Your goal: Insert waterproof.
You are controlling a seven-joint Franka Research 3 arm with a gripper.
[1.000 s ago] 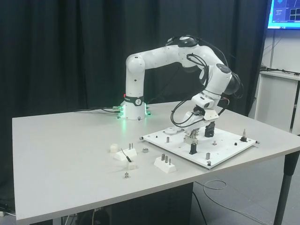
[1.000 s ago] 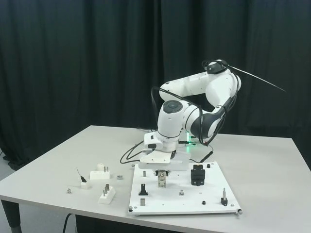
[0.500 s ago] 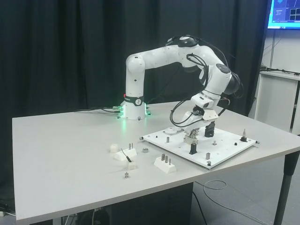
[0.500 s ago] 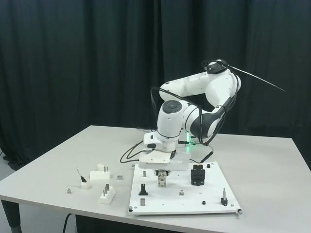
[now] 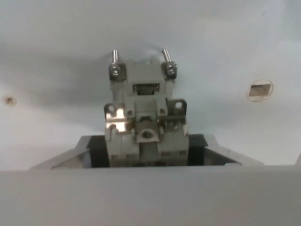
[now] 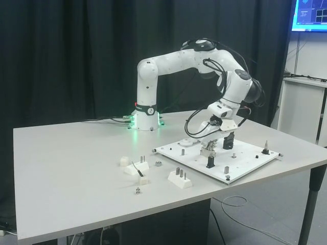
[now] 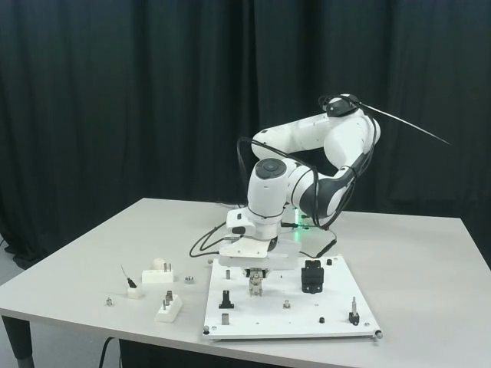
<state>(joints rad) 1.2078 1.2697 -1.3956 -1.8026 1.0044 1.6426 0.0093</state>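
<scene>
Gripper (image 6: 208,151): low over the white board (image 6: 250,158), fingers clamped on the connector (image 5: 143,106) — held end-on, its two screws pointing away from the camera on the wrist.

Connector: in the grip, just above the board near its middle; from the second room view (image 7: 254,285) it hangs right under the wrist, between the black clip (image 7: 225,298) and the black block (image 7: 311,277).

Change: next to nothing — over the last second the arm (image 6: 179,58) has held almost the same pose, with at most a slight settling of the wrist (too small to be sure of).

Meaning: looks like the slow final stage of the insertion, or a pause just short of it; whether the part has reached its seat I cannot tell, since the fingers hide the contact.

Board hole (image 5: 260,90): off to one side in the wrist view, not under the part.

Bystanders: white holders (image 6: 180,178) and small loose pieces on the table (image 6: 66,168), well apart from the action.

Next: a straight, gentle push down — any tilt could jam it.
</scene>
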